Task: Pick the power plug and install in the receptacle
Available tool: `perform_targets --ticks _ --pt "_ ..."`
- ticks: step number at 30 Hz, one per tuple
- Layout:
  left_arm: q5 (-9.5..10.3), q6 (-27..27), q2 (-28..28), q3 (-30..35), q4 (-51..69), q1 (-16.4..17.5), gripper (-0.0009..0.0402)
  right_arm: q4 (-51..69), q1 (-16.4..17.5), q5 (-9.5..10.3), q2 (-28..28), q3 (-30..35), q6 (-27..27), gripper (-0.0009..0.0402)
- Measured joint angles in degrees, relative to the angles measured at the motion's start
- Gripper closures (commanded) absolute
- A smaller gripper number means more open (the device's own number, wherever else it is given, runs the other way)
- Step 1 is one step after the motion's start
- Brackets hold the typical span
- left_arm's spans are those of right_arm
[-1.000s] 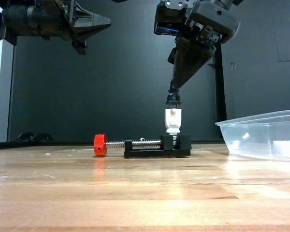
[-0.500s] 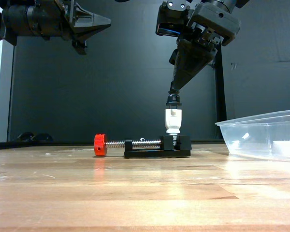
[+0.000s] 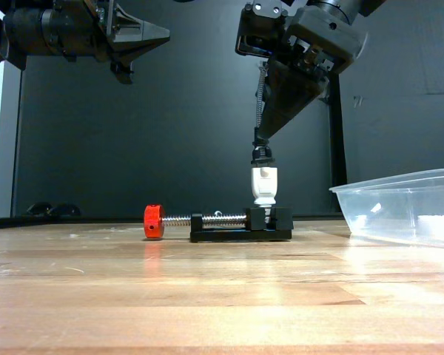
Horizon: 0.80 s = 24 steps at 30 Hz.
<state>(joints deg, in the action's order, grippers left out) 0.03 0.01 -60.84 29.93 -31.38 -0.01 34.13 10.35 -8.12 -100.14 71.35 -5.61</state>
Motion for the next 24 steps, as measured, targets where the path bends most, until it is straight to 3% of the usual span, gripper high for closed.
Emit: perform_targets --ticks 19,24 --pt "0.02 0.0 0.0 0.0 0.0 0.0 0.0393 -1.4 -0.1 0.28 1.1 -1.9 -0.3 0.0392" --pt "0.0 0.0 0.0 0.0 0.0 0.0 0.0393 -1.0 -0.1 0.42 1.4 -1.6 -0.3 0.037"
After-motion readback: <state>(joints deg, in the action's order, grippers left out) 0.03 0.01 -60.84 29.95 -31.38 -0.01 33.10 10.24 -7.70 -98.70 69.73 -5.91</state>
